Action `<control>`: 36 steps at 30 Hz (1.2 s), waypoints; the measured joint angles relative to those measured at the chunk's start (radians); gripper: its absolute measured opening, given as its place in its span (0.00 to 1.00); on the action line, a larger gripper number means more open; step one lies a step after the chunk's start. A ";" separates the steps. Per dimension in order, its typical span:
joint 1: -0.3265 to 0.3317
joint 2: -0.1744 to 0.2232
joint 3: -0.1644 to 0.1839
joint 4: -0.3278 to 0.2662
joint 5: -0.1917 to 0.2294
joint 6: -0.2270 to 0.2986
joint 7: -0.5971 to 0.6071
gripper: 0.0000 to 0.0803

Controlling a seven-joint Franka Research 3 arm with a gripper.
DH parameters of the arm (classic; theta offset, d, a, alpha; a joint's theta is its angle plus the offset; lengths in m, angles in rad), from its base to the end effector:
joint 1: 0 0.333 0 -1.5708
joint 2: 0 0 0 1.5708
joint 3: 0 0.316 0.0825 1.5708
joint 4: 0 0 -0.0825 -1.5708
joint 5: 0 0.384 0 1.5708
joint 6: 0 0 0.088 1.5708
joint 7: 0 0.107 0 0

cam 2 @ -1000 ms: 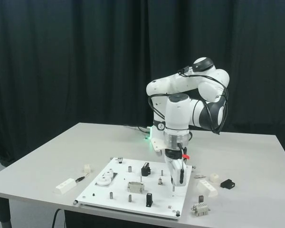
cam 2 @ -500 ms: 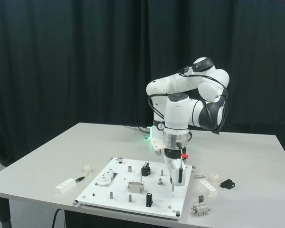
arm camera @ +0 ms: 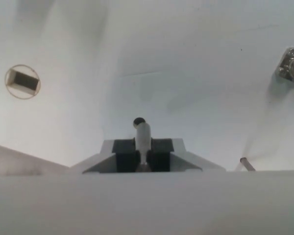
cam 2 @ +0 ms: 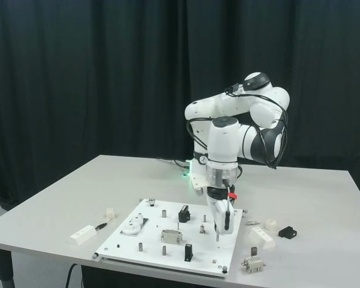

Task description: Place round peg 2.

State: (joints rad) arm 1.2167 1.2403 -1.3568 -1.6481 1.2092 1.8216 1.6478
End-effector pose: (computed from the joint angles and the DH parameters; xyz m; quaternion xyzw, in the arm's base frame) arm 0.6481 0.1629 0.2530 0.5415 -0.8404 0.0210 0.0084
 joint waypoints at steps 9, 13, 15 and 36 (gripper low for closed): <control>0.000 0.000 0.000 0.000 0.000 0.004 0.000 0.08; 0.001 0.000 0.000 0.002 0.000 0.004 0.000 0.08; 0.002 0.000 0.000 0.004 0.000 0.004 0.000 0.08; 0.063 -0.004 0.007 0.069 0.009 -0.004 0.102 0.08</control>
State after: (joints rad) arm 1.2795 1.2359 -1.3500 -1.5793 1.2178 1.8177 1.7499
